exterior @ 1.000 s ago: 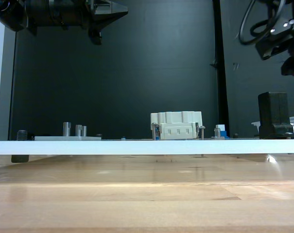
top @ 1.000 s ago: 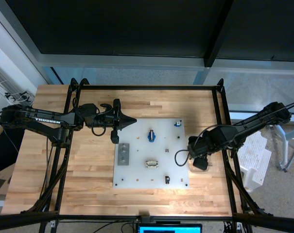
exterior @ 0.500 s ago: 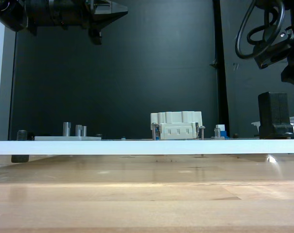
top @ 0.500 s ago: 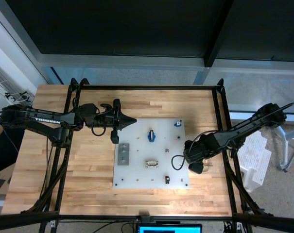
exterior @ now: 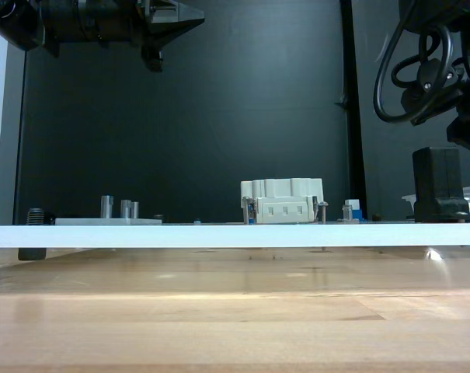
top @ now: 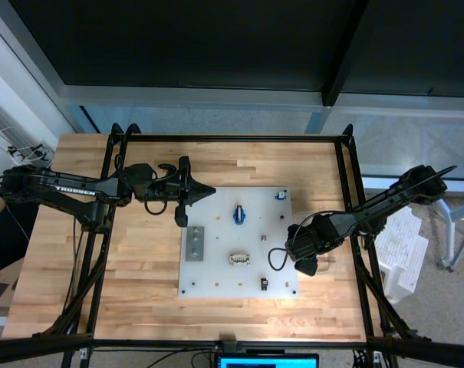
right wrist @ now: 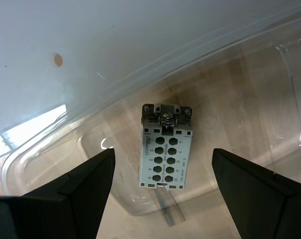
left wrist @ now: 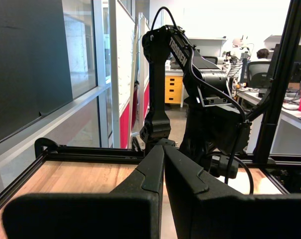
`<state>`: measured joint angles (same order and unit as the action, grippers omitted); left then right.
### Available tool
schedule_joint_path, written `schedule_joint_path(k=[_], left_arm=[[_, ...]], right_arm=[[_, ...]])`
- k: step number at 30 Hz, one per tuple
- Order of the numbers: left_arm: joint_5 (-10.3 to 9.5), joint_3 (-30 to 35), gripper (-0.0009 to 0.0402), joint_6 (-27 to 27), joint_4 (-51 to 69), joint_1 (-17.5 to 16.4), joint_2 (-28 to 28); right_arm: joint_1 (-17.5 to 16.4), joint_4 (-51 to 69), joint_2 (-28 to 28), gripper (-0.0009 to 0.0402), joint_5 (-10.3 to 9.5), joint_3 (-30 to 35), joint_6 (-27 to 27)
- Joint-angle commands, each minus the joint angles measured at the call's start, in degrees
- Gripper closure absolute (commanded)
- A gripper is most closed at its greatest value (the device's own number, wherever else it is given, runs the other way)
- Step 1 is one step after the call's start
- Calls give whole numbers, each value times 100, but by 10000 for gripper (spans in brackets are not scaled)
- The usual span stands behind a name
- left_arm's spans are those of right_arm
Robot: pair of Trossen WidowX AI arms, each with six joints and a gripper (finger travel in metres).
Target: Pick the HAN10E connector and install on the hub
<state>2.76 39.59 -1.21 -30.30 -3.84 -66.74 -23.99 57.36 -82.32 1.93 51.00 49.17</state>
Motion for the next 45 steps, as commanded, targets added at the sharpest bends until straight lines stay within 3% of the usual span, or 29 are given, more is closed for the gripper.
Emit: schedule_joint_path(k=[1,13,25,45], left_arm=[[0,0,393,2,0,-2,0],[0,0,393,2,0,-2,0],[0,0,393,2,0,-2,0],[0,0,393,2,0,-2,0]], right_arm=[[0,-35,7,121,2,-74,9],[0,-560,7,130,2,-570,31],[-4,-772,7,178,7,-739,109],[-4,-780,321,343,-28,-737,15]])
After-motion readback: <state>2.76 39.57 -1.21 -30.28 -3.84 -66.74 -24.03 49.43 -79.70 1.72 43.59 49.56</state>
